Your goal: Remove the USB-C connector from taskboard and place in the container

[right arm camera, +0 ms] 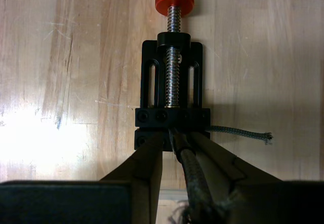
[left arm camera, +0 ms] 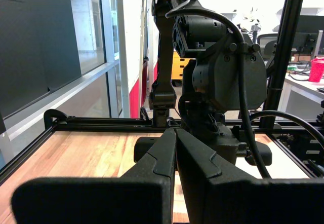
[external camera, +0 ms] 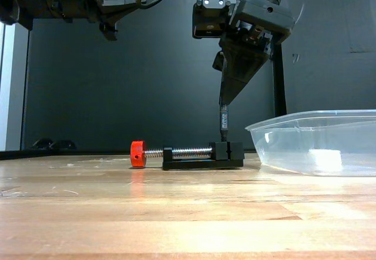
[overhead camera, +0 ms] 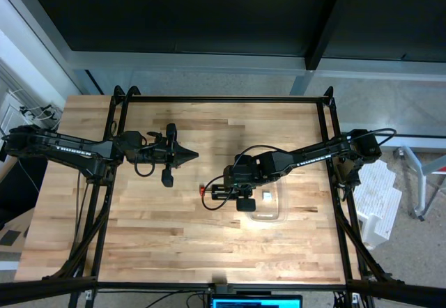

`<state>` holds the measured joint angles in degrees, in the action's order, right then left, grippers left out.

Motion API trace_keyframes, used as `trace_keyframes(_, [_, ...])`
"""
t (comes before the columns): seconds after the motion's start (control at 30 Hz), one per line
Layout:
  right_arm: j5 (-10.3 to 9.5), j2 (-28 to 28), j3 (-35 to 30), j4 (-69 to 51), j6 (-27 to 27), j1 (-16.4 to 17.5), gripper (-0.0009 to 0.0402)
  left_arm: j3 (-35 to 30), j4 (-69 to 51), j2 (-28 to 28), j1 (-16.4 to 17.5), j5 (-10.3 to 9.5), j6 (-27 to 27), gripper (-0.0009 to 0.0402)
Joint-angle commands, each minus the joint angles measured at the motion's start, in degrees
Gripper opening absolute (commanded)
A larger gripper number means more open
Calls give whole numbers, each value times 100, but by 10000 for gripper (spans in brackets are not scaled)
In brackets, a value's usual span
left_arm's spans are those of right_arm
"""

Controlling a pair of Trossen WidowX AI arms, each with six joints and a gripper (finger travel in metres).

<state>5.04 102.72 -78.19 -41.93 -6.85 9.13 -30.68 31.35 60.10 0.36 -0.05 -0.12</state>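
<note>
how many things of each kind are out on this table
taskboard: 1
USB-C connector: 1
container: 1
white piece inside it: 1
grippers: 2 (left gripper raised at the left, right gripper gripping the connector above the taskboard)
total: 6

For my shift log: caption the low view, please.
Right gripper grips the USB-C connector standing upright on the taskboard, container alongside; left gripper shut, raised at left.

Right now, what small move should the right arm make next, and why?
Probably lift straight up: the right end effector grips the USB-C connector, apparently seated in the taskboard. The left end effector is parked high at left.
</note>
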Motion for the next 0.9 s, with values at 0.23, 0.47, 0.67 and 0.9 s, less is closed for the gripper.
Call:
trace_keyframes(0.23, [2,-4,7,37,72,-4,12,-2,0,2,0,2,0,0])
trace_keyframes(0.47, [4,-4,7,55,72,-15,0,-2,0,2,0,2,0,0])
trace_keyframes(0.67, [4,-7,7,57,72,-13,0,-2,0,2,0,2,0,0])
trace_keyframes(0.9, [-2,-52,-15,52,72,-13,0,-2,0,2,2,2,0,0])
